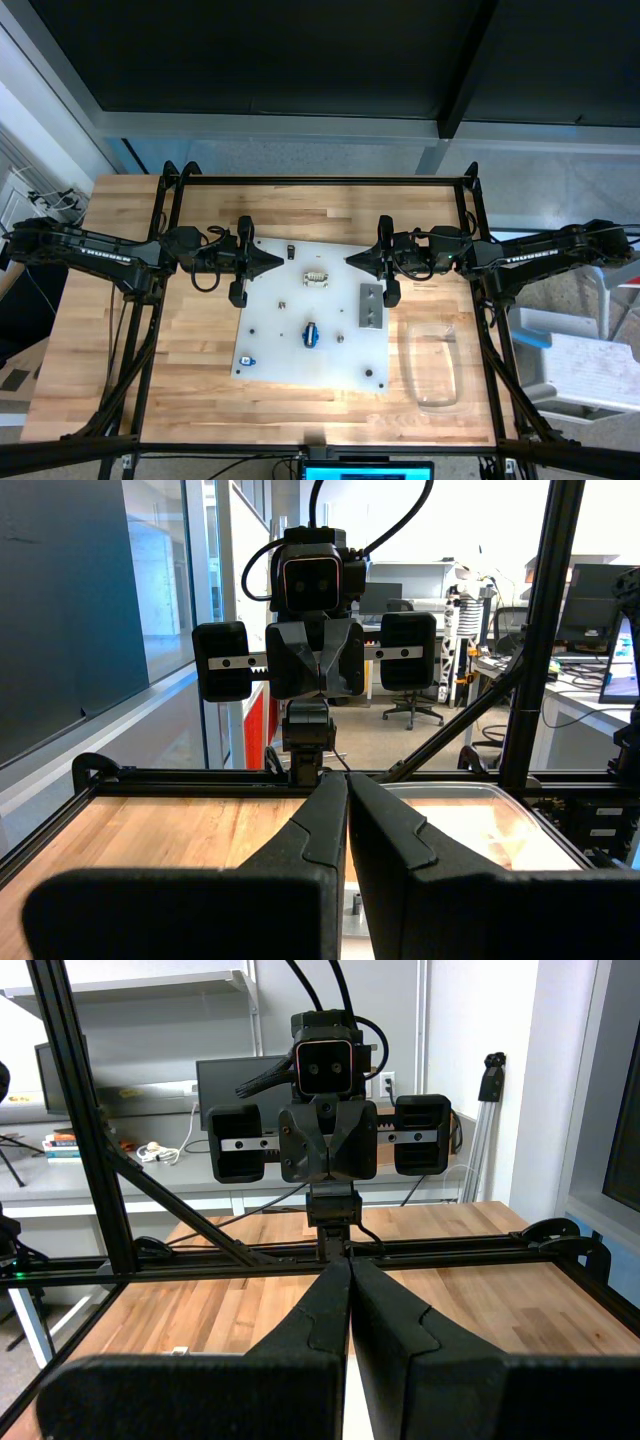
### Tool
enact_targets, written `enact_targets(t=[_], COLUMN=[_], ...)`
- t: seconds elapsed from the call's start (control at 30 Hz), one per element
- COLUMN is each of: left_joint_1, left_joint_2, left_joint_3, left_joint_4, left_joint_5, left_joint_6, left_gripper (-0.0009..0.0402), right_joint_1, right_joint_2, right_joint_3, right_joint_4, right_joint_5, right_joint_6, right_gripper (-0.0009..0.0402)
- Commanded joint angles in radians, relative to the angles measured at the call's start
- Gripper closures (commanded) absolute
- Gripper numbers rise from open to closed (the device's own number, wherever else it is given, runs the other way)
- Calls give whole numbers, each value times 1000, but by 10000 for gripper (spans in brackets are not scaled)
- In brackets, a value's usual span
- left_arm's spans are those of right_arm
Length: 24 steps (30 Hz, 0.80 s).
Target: Pick the 16mm cylinder and place it in the container
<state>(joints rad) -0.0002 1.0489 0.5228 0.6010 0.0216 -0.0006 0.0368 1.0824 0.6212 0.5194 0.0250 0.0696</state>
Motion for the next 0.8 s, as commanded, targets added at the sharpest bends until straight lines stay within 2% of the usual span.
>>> enact_targets(t=[0.03, 0.63, 0.8], left_joint_1=[0, 0, 0], left_joint_2=[0, 0, 0], left_joint_3=[0, 0, 0], left_joint_4=[0, 0, 0], left_joint_5=[0, 0, 0], left_joint_6=[0, 0, 0], left_gripper=[393, 393, 393], right_joint_1=[0, 1, 0], right_joint_2=[0, 0, 2], right_joint_3=[0, 17, 134], right_joint_4=[0, -9, -265], right_joint_5=[0, 0, 10], right_joint_6=[0, 30, 27], right_gripper=[393, 393, 393])
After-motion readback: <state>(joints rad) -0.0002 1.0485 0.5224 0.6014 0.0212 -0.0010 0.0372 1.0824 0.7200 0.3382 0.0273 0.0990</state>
